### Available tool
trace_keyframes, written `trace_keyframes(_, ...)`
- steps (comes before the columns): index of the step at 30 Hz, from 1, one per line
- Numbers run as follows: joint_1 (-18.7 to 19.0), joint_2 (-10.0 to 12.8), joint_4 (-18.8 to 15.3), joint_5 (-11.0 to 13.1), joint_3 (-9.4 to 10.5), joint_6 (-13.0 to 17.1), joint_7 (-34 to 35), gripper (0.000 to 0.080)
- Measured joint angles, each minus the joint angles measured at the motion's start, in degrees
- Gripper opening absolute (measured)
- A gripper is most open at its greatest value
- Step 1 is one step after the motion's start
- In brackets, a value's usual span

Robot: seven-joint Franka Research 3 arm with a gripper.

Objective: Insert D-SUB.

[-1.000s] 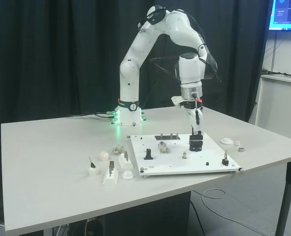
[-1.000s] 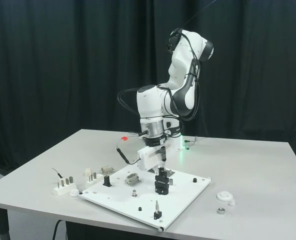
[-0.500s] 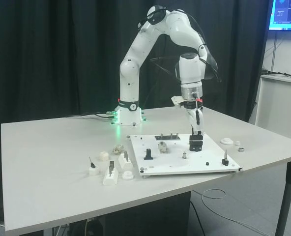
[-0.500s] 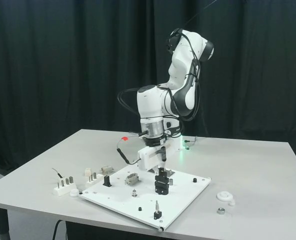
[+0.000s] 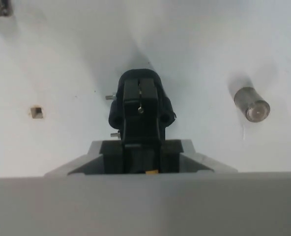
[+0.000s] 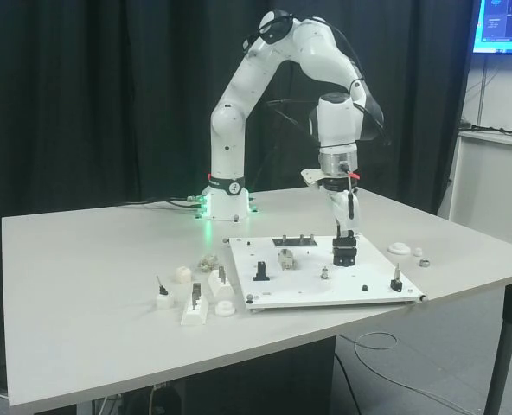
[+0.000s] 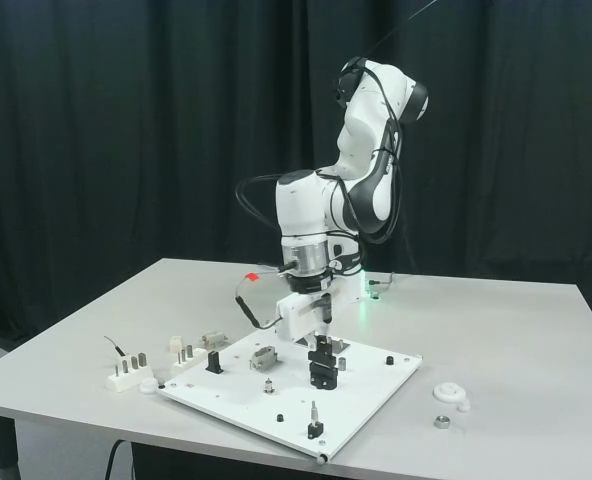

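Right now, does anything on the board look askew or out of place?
Nothing stands out. The gripper sits squarely over the black connector on the white board, and the loose parts beside the board stand upright.

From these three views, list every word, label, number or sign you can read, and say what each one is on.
None can be read.
Screen, top corner of the first room view: lines of text or graphics, too small to read.
Arm base: a black band with a small round mark, too small to read.
Board, black part under the gripper, and the small parts on the table: no lettering visible.
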Motion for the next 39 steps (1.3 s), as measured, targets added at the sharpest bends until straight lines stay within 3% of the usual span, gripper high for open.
trace_keyframes(39, 0.0, 0.8, 0.3, -0.2, 0.62, 0.6, -1.8, 0.0147)
